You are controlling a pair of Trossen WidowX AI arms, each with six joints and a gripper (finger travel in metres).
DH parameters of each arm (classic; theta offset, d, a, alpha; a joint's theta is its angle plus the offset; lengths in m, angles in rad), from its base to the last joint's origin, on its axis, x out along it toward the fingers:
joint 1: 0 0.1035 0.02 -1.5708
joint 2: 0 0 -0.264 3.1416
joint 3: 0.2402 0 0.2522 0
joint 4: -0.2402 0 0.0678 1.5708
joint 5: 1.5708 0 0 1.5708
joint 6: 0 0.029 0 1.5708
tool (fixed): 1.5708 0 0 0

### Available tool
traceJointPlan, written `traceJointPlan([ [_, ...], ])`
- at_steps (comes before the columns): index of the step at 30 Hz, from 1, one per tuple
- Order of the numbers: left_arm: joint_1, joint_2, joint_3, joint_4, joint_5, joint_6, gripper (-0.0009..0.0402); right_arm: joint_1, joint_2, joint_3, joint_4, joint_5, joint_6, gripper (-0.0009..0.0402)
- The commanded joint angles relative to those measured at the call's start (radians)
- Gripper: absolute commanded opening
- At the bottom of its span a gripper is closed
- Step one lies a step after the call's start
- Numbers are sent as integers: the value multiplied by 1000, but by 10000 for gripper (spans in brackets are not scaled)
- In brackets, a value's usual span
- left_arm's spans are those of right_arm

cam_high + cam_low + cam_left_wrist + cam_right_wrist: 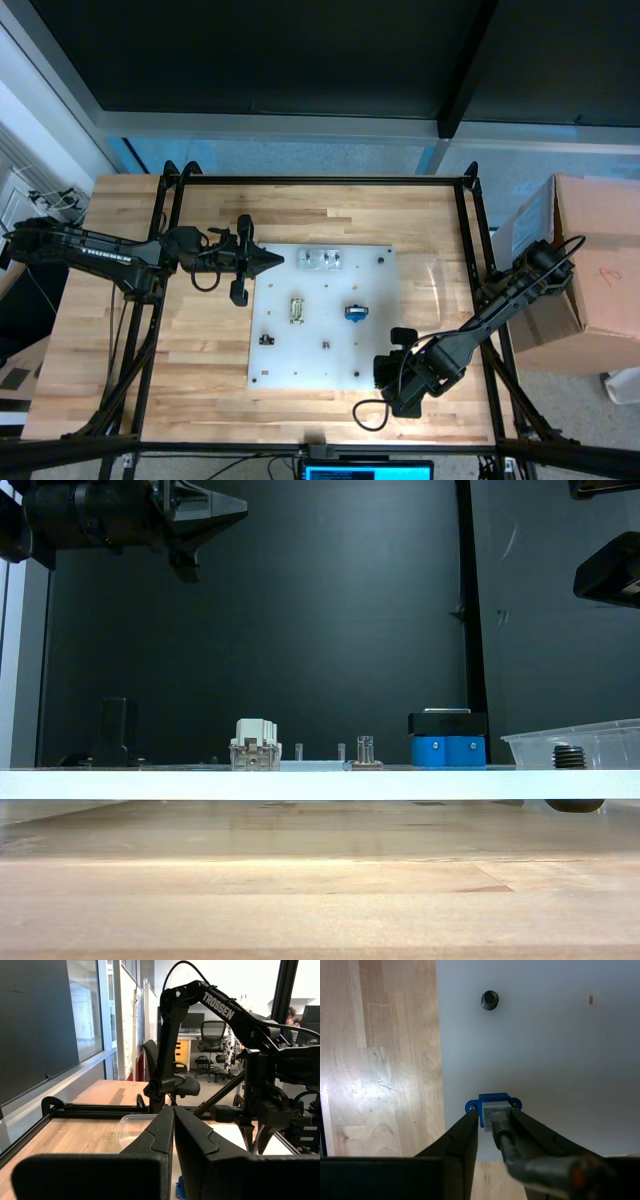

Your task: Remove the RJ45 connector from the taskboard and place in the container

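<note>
Only the right wrist view shows the RJ45 connector (pixel 496 1112). It is a small grey plug sitting in a blue holder (pixel 492 1096) at a corner of the white taskboard (pixel 300 355), with wood of the bench (pixel 200 400) on two sides. Its grey cable (pixel 502 1135) rises toward the camera. A black bolt (pixel 490 1000) stands farther along the same board edge.

The right gripper (pixel 493 1110) points down at the connector, its jaws set narrowly apart with one on each side of the plug. Whether they touch it cannot be told. In the high view this gripper hangs over the board's near right corner and hides the connector.

The low view is the one that shows the clear plastic container (pixel 600 742), standing at the right side of the board.

The left wrist view shows the left gripper (pixel 173 1110) with its jaws pressed together and nothing between them. The high view places it over the board's left edge, pointing inward, and the low view shows it well above the board.

White capitals on the right arm (pixel 220 1005) read TROSSEN in the left wrist view.
</note>
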Motion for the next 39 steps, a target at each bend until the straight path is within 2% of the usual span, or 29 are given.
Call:
traceJointPlan([
  [1, 0, 0, 0, 0, 0, 0, 0, 0, 0, -2, 4, -2, 1, 52],
  [7, 0, 0, 0, 0, 0, 0, 0, 0, -3, -2, 4, -2, 1, -3],
  [23, 0, 0, 0, 0, 0, 0, 0, -1, -55, 2, -22, 0, 0, 0],
  [39, 0, 0, 0, 0, 0, 0, 0, -6, -161, 87, -156, 6, 1, 0],
])
